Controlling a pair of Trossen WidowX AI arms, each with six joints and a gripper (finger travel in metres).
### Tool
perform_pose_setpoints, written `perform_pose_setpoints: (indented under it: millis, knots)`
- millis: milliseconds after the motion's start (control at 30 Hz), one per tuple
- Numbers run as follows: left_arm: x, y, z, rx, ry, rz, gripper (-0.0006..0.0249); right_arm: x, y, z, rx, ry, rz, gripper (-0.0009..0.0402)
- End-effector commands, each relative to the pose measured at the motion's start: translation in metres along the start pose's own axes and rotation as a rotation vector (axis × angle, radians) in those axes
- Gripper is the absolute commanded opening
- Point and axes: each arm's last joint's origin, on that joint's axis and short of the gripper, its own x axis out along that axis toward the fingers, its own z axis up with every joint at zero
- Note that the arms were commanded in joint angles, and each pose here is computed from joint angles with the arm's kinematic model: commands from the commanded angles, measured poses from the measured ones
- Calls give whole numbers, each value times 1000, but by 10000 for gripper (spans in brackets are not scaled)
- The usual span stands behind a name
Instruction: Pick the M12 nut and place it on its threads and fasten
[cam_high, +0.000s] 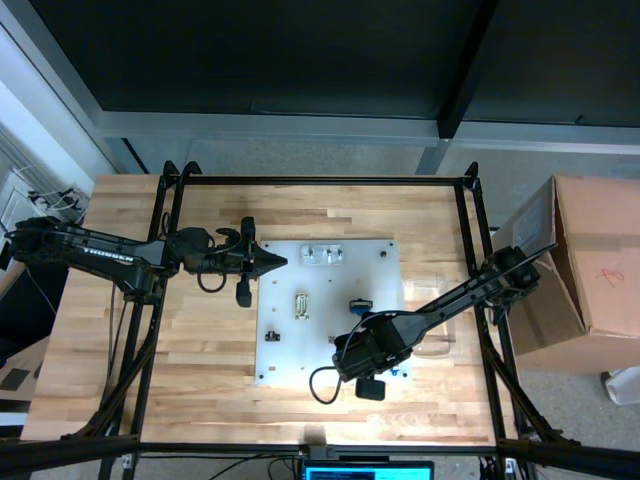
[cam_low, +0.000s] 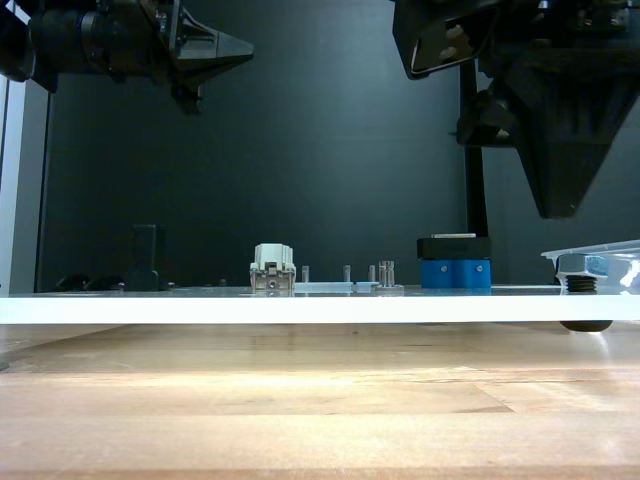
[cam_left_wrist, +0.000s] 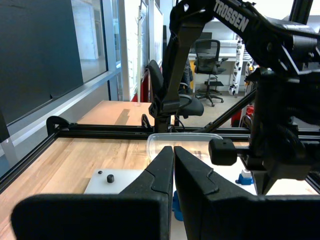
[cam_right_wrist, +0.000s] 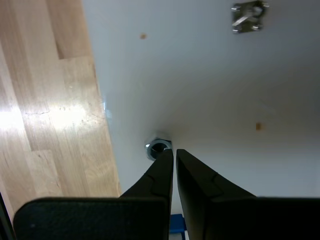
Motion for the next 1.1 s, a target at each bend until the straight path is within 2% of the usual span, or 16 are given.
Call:
perform_pose_setpoints:
  millis: [33,367,667,933,1100]
  knots:
    - [0,0,0,0,1,0,0,5,2,1,-5,3,0,2]
    - [0,0,0,0,1,0,0,21,9,4,-11,16,23,0]
    - [0,0,0,0,1,0,0,21,9,4,-4,17,21,0]
    - [0,0,0,0,1,0,0,7,11,7,-4,-8,38,0]
    - [0,0,0,0,1,0,0,-12,9,7,-7,1,-13,0]
